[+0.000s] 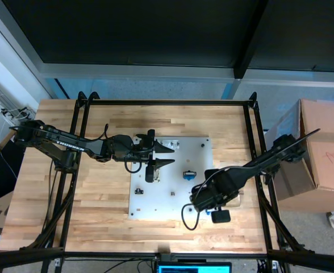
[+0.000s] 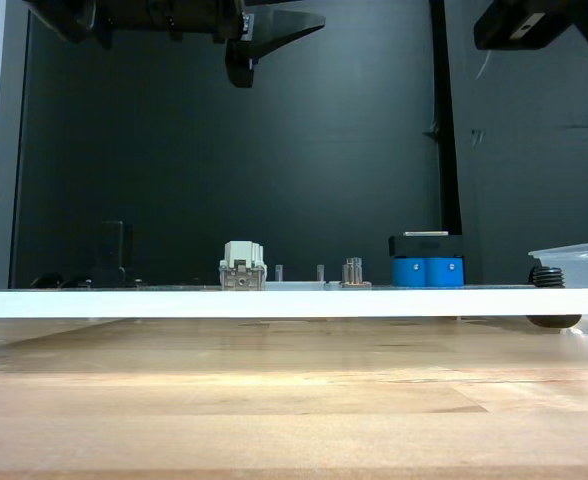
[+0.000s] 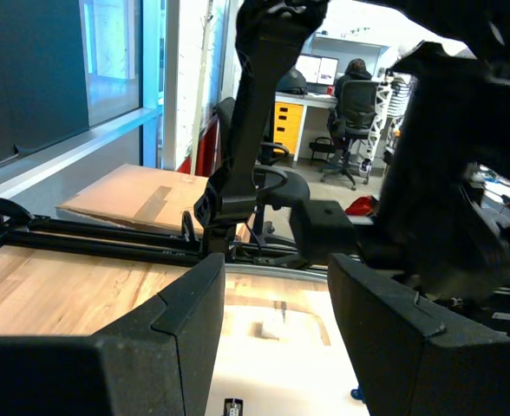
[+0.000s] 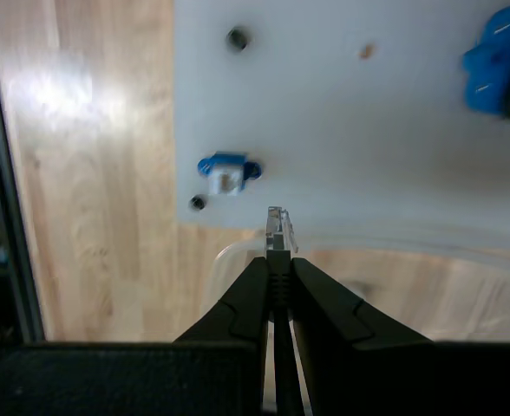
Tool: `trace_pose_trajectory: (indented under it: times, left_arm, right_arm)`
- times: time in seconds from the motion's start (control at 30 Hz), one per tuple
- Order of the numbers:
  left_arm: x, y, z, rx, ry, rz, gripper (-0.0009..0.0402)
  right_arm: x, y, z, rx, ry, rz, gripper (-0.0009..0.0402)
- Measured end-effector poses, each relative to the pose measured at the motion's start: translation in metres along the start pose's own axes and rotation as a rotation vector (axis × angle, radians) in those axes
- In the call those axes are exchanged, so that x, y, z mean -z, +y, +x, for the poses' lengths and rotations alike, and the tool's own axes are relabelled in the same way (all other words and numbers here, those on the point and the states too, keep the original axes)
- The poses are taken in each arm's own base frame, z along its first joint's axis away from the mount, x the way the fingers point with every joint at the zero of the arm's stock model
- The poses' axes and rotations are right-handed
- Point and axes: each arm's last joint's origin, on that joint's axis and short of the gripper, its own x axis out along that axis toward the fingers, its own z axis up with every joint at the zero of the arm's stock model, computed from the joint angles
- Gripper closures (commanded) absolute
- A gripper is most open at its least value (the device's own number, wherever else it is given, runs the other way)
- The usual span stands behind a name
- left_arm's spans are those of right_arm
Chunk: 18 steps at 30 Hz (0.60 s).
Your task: Pick the RJ45 connector and install on the taskboard
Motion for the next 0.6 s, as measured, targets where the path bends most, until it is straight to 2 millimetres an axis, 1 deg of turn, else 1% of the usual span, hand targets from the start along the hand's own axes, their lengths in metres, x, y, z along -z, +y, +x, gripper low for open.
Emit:
trace_pose_trajectory:
  times: [0.27,0.47,0.6]
  left_arm:
    - [0.0,0.0,0.0,0.0,0.0,0.0,0.0232]
    - [0.0,0.0,0.0,0.0,0.0,0.0,0.0232]
    - [0.0,0.0,0.0,0.0,0.0,0.0,0.0232]
  right_arm:
    - [-0.02,0.009,0.019,0.019,0.169,-0.019,0.0393]
    - [-0.036,0.018,0.027,-0.025,0.19,-0.037,0.0393]
    - [-0.043,0.02,0.032,-0.029,0.2,-0.043,0.0393]
